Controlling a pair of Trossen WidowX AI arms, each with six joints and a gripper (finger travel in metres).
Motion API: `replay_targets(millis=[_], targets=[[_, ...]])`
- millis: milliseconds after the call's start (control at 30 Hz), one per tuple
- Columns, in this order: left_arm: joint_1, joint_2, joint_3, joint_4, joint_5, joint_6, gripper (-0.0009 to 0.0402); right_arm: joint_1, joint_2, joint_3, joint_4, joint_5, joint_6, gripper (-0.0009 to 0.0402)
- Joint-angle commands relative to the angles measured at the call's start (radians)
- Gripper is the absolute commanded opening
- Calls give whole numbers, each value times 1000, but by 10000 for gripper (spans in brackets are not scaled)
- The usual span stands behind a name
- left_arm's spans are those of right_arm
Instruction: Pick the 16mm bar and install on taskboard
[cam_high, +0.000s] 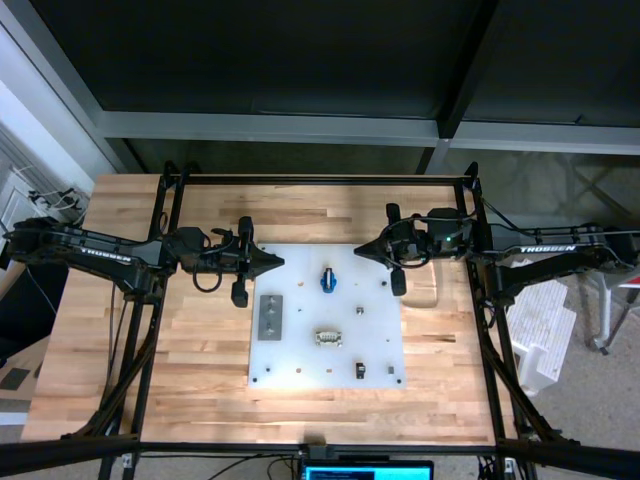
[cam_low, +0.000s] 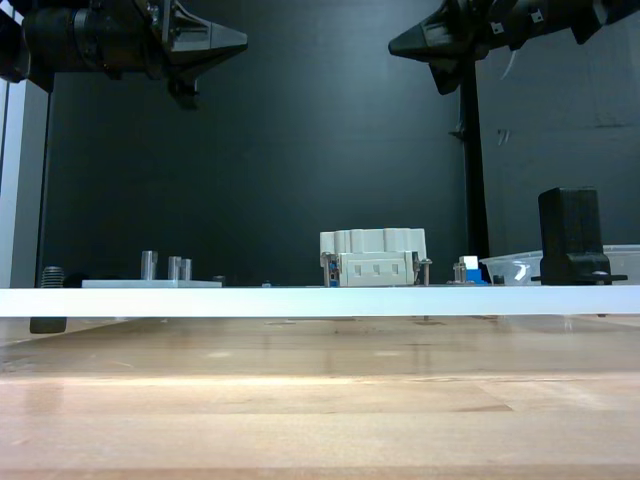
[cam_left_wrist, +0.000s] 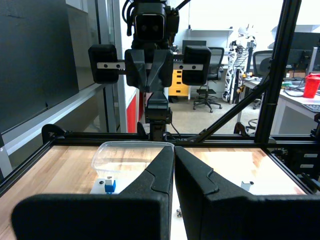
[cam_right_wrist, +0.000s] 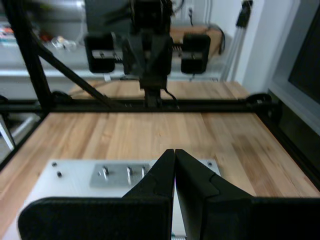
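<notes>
The table (cam_high: 200, 400) was pale planked wood with a matte grain. On it lay the board (cam_high: 290, 350), a flat square of smooth white plastic, with a clear thin-walled tray (cam_high: 428, 290) just beside its right edge. On the board's left part sat a grey rectangular metal block (cam_high: 271, 315) with short upright pegs. Near the middle stood a boxy beige connector (cam_high: 328, 340), and beyond it a small blue knob (cam_high: 328, 280). The bar (cam_high: 358, 310), a tiny grey round stub, stood on the board between knob and connector, slightly to their right.

Both arms stretched level and inward, high above the board's far edge. The left gripper (cam_high: 278, 262) and right gripper (cam_high: 360, 250) pointed at each other, each with its fingers pressed together on nothing.
</notes>
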Motion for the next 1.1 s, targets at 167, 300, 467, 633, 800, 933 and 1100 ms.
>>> replay_targets(millis=[167,300,467,633,800,933,1100], targets=[[0,0,0,0,0,0,0,1,-15,-85,176,-16,2,0],[0,0,0,0,0,0,0,1,-20,-134,266,-15,6,0],[0,0,0,0,0,0,0,1,-20,-175,354,-12,11,0],[0,0,0,0,0,0,0,1,-20,-195,382,2,9,0],[0,0,0,0,0,0,0,1,-20,-221,420,2,14,0],[0,0,0,0,0,0,0,1,-20,-237,426,2,37,0],[0,0,0,0,0,0,0,1,-20,-247,434,2,39,0]])
